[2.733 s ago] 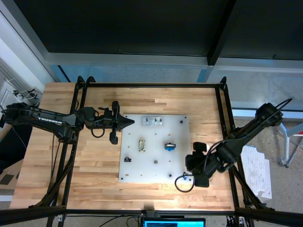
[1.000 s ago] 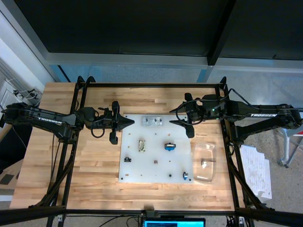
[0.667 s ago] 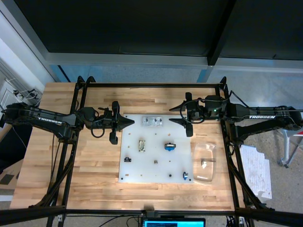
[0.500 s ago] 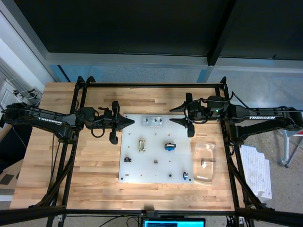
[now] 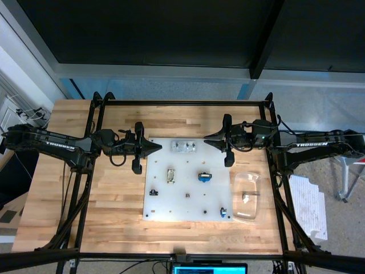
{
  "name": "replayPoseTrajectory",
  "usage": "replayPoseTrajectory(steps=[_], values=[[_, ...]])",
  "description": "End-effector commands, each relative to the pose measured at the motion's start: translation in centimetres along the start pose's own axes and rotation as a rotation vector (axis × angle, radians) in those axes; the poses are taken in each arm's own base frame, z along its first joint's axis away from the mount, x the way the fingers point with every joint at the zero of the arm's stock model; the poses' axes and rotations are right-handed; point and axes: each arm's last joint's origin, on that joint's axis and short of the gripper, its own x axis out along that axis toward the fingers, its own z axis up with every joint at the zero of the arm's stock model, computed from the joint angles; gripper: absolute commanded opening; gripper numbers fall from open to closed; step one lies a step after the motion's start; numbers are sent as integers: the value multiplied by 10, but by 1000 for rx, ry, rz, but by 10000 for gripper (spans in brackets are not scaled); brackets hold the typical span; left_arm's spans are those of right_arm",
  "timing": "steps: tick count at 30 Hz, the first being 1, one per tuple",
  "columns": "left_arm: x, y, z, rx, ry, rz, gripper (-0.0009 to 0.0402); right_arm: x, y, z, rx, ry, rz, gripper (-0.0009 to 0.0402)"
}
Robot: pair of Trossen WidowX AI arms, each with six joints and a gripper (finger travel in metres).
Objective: Pick the RJ45 connector and install on taskboard
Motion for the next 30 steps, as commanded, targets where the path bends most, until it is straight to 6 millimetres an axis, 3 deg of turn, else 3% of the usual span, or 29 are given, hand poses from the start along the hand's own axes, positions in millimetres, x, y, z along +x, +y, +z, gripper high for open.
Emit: replayPoseTrajectory(steps=[1, 30], values=[[0, 0, 0, 0, 0, 0, 0, -1, 0, -5, -3, 0, 5, -4], [0, 0, 0, 0, 0, 0, 0, 0, 0, -12, -1, 6, 6, 0]])
